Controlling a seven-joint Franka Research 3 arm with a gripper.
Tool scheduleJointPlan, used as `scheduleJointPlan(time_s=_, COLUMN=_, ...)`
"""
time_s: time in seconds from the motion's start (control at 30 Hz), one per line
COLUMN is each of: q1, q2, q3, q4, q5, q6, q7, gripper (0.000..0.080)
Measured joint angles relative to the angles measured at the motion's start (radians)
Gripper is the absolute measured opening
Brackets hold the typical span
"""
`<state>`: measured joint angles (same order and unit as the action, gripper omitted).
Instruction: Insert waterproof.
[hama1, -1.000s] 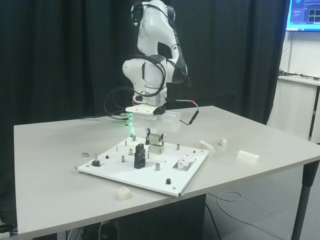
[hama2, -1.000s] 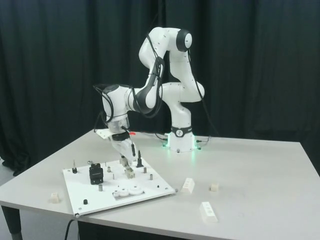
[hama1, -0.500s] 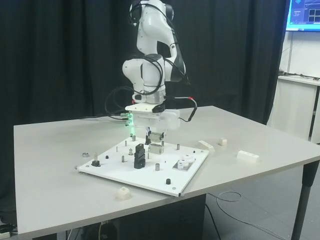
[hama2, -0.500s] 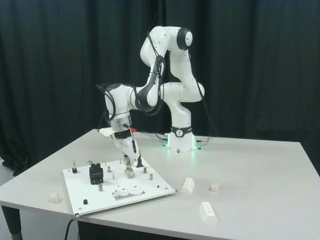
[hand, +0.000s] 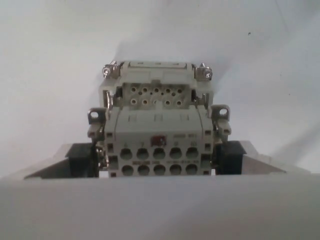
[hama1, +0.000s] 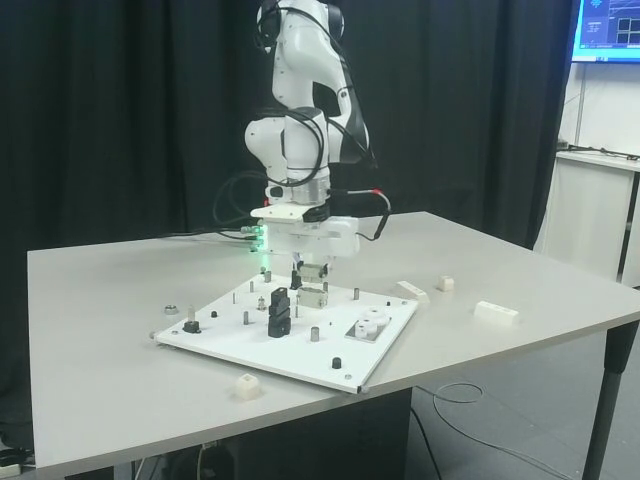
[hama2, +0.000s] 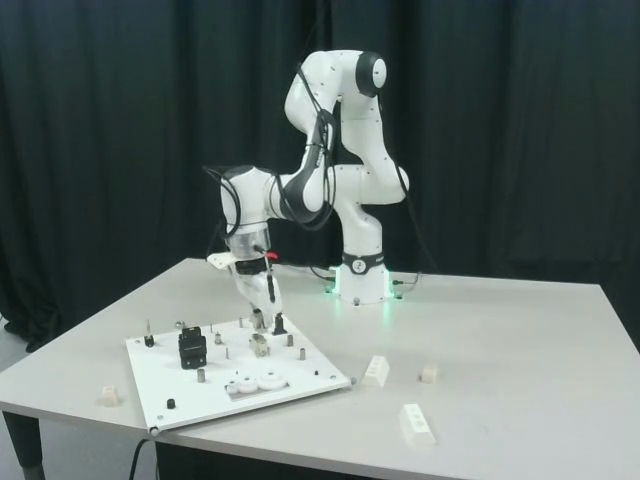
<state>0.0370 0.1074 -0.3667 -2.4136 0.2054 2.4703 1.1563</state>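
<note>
The grey-white waterproof connector plug (hand: 157, 150), with rows of round pin holes, is held between my black finger pads (hand: 82, 160). My gripper (hand: 157, 161) is shut on it. Just past the plug sits its matching socket (hand: 156, 86), with screws at the corners, fixed on the white board (hand: 55, 75). In the first room view my gripper (hama1: 310, 271) hangs just above the socket (hama1: 313, 296) near the board's (hama1: 240, 345) far side. In the second room view the gripper (hama2: 262, 318) stands a little over the socket (hama2: 260, 346).
On the board stand a black connector (hama1: 278, 311), two white gears (hama1: 370, 322) and several small pegs. Loose white blocks lie on the grey table: one in front of the board (hama1: 247, 386), others to its right (hama1: 496, 313) (hama1: 412, 290) (hama1: 444, 284).
The wrist has swung more upright and the gripper, still holding the plug, has shifted slightly sideways and down to sit over the socket.
</note>
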Motion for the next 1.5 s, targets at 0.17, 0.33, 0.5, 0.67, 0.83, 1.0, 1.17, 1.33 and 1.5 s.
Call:
scheduleJointPlan(time_s=0.17, q1=0.002, q2=0.000, q3=0.003, q4=-0.011, q5=0.000, q6=0.020, q7=0.026, gripper=0.0515)
scheduleJointPlan(time_s=0.33, q1=0.002, q2=0.000, q3=0.003, q4=-0.015, q5=0.000, q6=0.031, q7=0.037, gripper=0.0515)
scheduleJointPlan(time_s=0.5, q1=0.002, q2=0.000, q3=0.001, q4=-0.015, q5=-0.001, q6=0.037, q7=0.037, gripper=0.0515)
scheduleJointPlan(time_s=0.67, q1=0.002, q2=0.001, q3=-0.002, q4=-0.015, q5=-0.002, q6=0.042, q7=0.037, gripper=0.0515)
scheduleJointPlan(time_s=0.83, q1=0.002, q2=0.002, q3=-0.004, q4=-0.015, q5=-0.003, q6=0.043, q7=0.037, gripper=0.0515)
scheduleJointPlan(time_s=1.0, q1=0.002, q2=0.004, q3=-0.005, q4=-0.015, q5=-0.003, q6=0.043, q7=0.037, gripper=0.0515)
scheduleJointPlan(time_s=1.17, q1=0.002, q2=0.007, q3=-0.005, q4=-0.015, q5=-0.003, q6=0.043, q7=0.038, gripper=0.0515)
scheduleJointPlan(time_s=1.33, q1=0.002, q2=0.010, q3=-0.004, q4=-0.014, q5=-0.003, q6=0.043, q7=0.046, gripper=0.0515)
scheduleJointPlan(time_s=1.5, q1=0.003, q2=0.016, q3=-0.002, q4=-0.010, q5=-0.003, q6=0.043, q7=0.052, gripper=0.0515)
